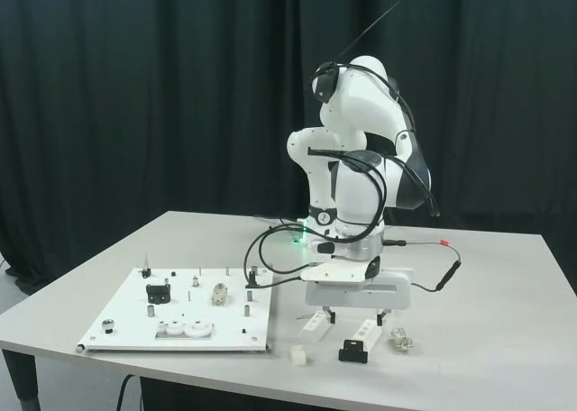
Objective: Remove round peg 3.
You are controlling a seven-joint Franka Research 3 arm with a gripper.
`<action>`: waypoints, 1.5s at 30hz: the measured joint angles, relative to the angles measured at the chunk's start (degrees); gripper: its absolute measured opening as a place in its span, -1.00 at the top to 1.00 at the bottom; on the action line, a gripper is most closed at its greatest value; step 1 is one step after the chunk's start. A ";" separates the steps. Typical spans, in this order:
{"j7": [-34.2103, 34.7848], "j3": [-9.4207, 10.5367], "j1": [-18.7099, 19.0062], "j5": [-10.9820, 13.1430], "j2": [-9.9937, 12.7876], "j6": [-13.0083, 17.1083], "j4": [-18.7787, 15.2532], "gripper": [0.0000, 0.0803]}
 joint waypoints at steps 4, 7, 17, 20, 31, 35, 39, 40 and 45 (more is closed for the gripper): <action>0.00 0.00 -0.05 -0.11 0.00 -0.13 0.11 -0.99; 0.00 0.00 -0.08 -0.37 0.00 -0.20 0.12 -0.99; -0.01 -0.03 -0.36 -1.49 0.00 -1.06 0.16 -0.99; -0.04 -0.08 -0.58 -2.20 -0.04 -1.60 0.17 -0.99; -0.26 -0.07 -2.42 -5.70 -0.57 -4.96 0.14 -0.99; -0.75 -0.02 -3.46 -7.04 -0.74 -6.59 0.07 -0.99; -1.57 0.38 -4.90 -8.50 -1.00 -8.11 -0.20 -0.99; -1.81 0.58 -5.37 -8.87 -1.12 -8.45 -0.33 -0.99; -2.55 2.34 -8.19 -11.11 -2.19 -9.47 -1.75 -0.99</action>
